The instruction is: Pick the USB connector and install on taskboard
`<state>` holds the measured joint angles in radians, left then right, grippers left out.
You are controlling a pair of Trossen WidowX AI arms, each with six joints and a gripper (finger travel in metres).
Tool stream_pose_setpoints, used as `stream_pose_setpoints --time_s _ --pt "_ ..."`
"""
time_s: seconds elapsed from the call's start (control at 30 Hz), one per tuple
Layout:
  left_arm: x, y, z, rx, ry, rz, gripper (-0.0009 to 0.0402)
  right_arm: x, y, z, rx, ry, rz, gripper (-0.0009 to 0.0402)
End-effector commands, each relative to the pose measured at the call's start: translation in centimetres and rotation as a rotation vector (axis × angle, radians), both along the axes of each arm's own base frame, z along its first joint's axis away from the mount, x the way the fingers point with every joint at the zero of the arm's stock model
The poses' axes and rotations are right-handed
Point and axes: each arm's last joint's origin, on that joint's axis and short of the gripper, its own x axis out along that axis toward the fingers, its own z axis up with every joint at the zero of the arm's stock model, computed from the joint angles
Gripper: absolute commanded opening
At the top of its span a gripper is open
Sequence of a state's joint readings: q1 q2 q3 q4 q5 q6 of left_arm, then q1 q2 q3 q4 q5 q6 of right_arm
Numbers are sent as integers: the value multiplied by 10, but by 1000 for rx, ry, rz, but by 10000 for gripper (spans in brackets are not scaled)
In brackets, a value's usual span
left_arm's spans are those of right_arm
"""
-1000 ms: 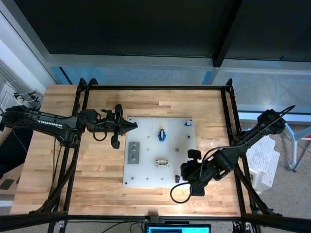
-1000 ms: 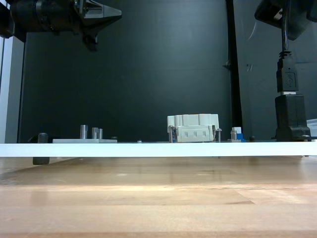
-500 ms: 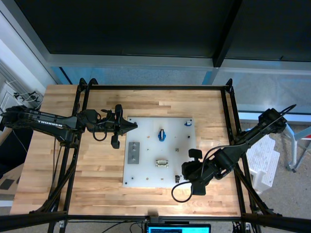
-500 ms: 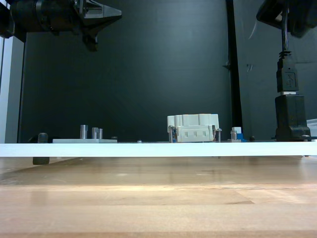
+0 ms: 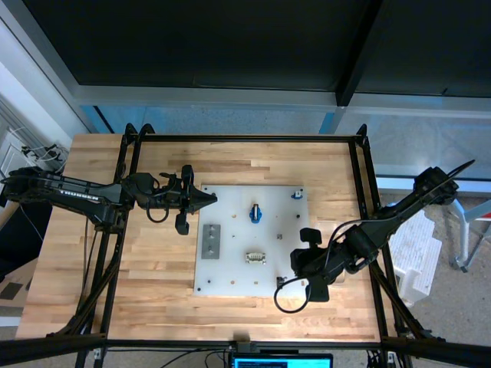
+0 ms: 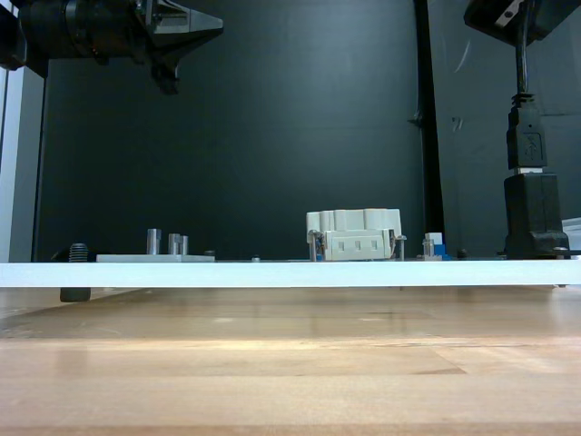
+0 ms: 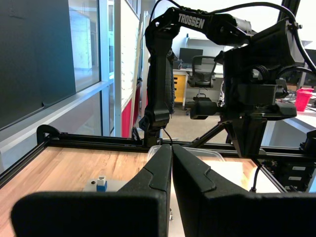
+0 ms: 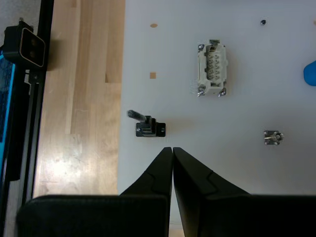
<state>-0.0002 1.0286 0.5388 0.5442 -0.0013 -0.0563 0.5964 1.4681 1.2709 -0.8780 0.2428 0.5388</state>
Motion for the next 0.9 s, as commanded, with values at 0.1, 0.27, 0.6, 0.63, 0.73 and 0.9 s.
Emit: stream_pose_setpoints --time_s 0.1,0.27,0.6,0.63,0.73,0.9 --pt "0 0 0 0 0 0 0 -4 -19 6 -1 -41 -6 0" --pt "0 0 0 0 0 0 0 -13 -43 7 -1 -91 -27 0" --pt "0 0 0 0 0 0 0 -27 -84 10 -6 -270 -59 0" --pt "0 0 0 0 0 0 0 -29 -88 11 -9 -296 -60 0" --pt "0 0 0 0 0 0 0 -33 -99 11 -12 -373 -71 0" --pt "0 0 0 0 0 0 0 -36 -118 10 0 -506 -80 0"
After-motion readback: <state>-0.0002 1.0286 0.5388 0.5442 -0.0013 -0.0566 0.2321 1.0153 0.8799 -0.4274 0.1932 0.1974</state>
